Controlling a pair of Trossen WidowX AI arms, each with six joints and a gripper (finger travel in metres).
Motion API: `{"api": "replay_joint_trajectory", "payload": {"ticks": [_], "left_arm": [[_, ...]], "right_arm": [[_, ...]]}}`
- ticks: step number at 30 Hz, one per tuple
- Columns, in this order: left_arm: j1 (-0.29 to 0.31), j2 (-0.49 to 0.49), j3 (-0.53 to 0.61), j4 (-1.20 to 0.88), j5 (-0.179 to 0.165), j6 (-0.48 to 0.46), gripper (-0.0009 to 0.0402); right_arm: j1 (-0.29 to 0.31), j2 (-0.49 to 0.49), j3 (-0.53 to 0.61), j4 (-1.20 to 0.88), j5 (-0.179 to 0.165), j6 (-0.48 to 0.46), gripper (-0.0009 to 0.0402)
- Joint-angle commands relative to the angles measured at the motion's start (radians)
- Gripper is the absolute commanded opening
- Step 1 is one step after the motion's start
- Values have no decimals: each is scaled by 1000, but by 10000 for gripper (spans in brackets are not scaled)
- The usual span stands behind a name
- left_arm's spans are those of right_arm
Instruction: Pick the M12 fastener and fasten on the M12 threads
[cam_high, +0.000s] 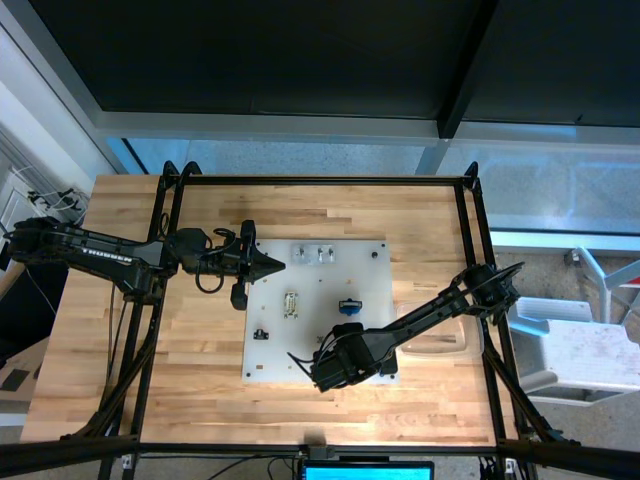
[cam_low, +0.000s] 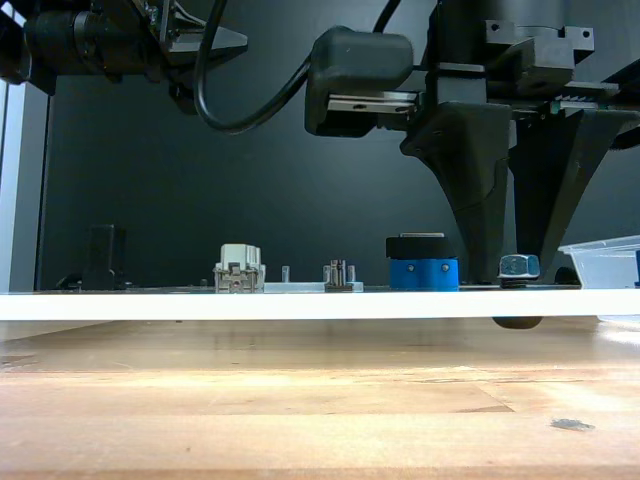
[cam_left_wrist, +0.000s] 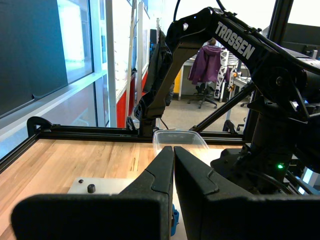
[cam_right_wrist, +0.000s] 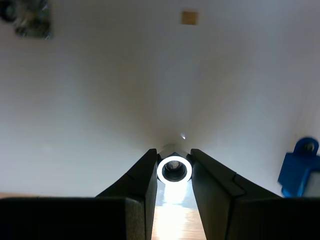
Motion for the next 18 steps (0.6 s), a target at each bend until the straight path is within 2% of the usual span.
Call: {"api": "replay_joint_trajectory", "payload": {"ticks": [1,18], "left_arm": [[0,0,0,0,0,0,0],[0,0,0,0,0,0,0]], "right_arm": [[0,0,1,21,1,115,18],[0,0,1,-12,1,663,18]]}}
